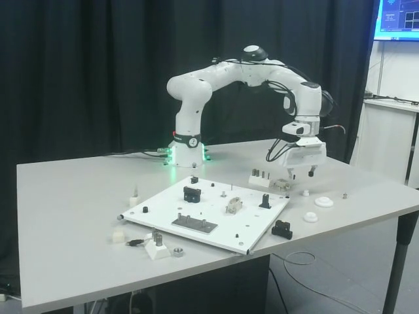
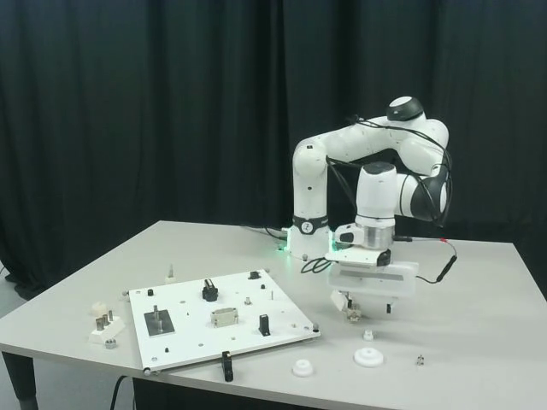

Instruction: Pick small gear.

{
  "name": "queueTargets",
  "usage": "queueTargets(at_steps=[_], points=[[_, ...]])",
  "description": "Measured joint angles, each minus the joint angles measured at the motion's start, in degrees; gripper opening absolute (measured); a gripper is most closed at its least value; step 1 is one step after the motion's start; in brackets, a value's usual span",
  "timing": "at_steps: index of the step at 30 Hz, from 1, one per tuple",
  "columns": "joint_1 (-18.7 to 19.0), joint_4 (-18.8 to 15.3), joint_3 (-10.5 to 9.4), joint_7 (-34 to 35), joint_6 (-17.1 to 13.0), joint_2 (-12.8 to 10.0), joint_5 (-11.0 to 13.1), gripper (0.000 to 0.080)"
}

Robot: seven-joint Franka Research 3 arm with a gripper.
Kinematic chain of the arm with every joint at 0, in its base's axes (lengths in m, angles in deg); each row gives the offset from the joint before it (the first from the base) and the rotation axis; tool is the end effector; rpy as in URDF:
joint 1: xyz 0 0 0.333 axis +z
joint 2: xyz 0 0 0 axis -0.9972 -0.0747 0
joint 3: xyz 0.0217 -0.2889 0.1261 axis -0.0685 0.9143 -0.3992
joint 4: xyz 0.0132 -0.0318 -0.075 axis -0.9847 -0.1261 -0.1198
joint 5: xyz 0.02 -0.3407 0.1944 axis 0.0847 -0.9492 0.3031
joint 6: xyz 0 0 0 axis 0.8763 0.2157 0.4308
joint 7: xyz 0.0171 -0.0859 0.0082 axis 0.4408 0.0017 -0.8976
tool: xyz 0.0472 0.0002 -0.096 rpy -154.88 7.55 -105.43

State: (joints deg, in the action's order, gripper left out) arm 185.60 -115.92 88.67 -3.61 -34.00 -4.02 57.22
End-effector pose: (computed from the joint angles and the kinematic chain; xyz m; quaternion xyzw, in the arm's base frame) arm 0.4948 0.2396 0.2263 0.9258 -0.3770 0.0257 0.0032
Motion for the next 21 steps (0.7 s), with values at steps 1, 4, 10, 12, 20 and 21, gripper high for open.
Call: queueTargets(at_steps=[1, 4, 10, 12, 20, 21], points=[[0.0, 0.14, -0.29, 0.3, -0.26, 0.0, 0.12, 0.08], [-0.01, 0.46, -1.16, 1.13, -0.98, 0.0, 0.58, 0.08], [-0.23, 0.96, -2.69, 2.6, -2.94, 0.0, 1.58, 0.08], [-0.4, 1.16, -3.09, 2.69, -3.45, 0.0, 1.71, 0.08], [-1.55, 2.08, -4.24, 3.18, -5.1, -0.01, 2.29, 0.08], [-1.76, 2.25, -4.35, 3.19, -5.15, -0.01, 2.31, 0.08]])
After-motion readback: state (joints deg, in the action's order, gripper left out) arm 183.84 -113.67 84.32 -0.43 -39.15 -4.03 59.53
